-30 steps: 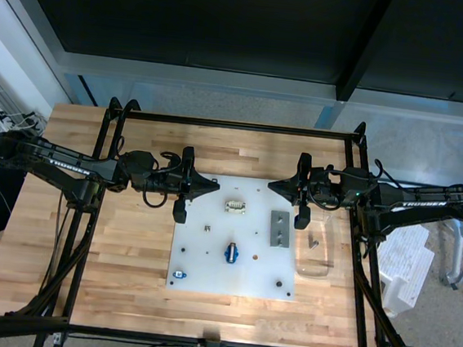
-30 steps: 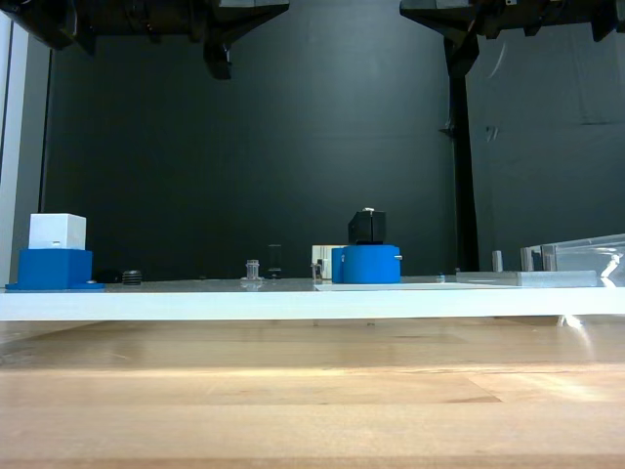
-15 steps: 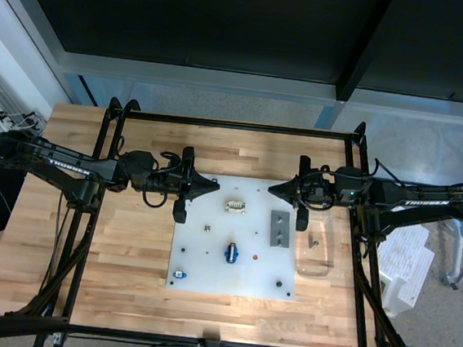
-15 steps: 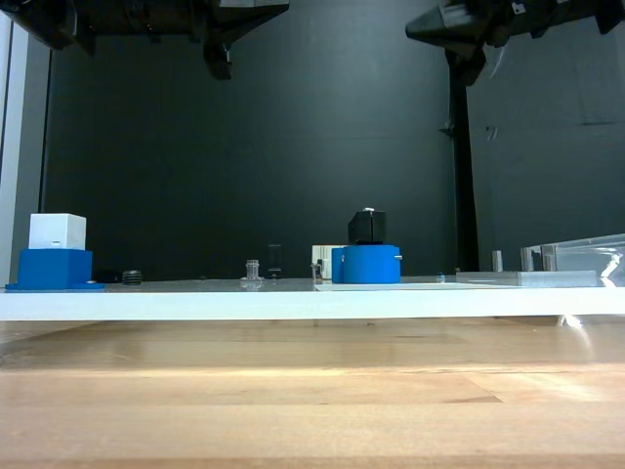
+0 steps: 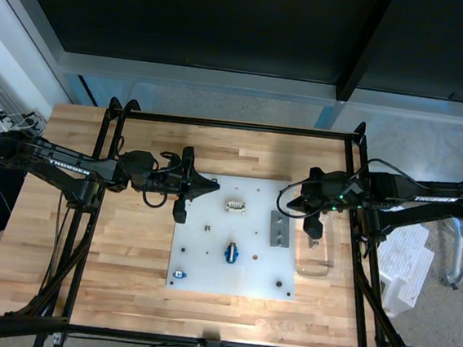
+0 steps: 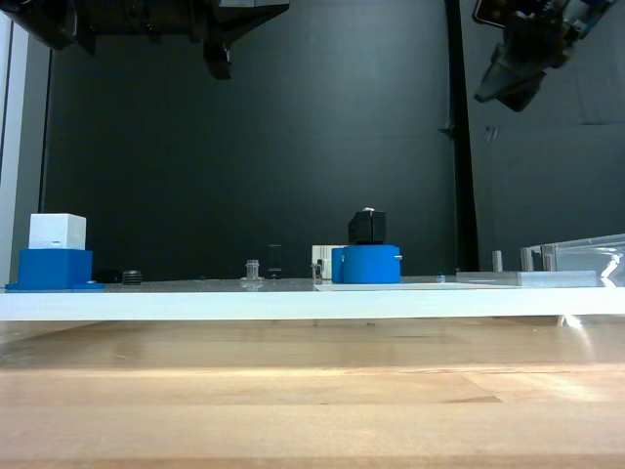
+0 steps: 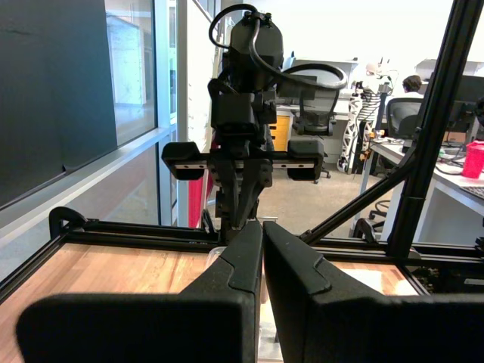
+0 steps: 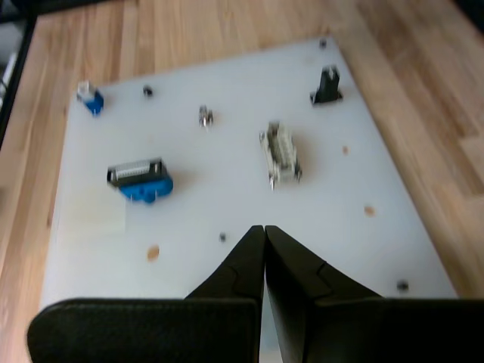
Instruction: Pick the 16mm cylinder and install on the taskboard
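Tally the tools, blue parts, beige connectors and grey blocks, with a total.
Tools: 2, the left tool above the taskboard at its far left corner, the right tool above its right side, both shut.
Blue parts: 2, the blue connector and a small blue piece.
Beige connectors: 1, the beige connector.
Grey blocks: 1, the grey block.
Total: 6.
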Motion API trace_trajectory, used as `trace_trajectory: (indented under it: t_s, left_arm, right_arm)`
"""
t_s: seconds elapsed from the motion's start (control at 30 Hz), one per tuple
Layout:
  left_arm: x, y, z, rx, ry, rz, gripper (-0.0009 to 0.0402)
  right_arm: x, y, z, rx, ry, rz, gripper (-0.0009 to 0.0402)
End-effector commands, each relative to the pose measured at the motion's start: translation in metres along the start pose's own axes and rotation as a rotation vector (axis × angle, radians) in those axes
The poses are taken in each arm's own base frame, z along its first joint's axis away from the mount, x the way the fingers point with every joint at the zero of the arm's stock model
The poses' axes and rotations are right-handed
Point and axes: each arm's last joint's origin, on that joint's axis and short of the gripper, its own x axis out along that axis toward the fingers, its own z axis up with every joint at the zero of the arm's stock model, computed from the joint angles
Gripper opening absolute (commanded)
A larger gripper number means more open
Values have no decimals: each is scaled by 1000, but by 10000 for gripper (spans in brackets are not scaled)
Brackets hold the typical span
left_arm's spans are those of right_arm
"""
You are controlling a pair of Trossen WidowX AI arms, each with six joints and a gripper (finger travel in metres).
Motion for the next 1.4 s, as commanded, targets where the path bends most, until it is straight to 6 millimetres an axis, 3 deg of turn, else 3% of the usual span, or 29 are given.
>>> trace_trajectory:
  t_s: [0.03, 0.57, 1.4]
  left_arm:
    - [0, 0, 0, 0, 0, 0, 1]
    - [0, 0, 0, 0, 0, 0, 1]
    - [0, 0, 0, 0, 0, 0, 1]
  right_arm:
    - [-2, 0, -5, -10, 61, -7, 0]
    - [-4, 6, -24, 13, 252, -23, 0]
    - [19, 10, -36, -5, 485, -71, 0]
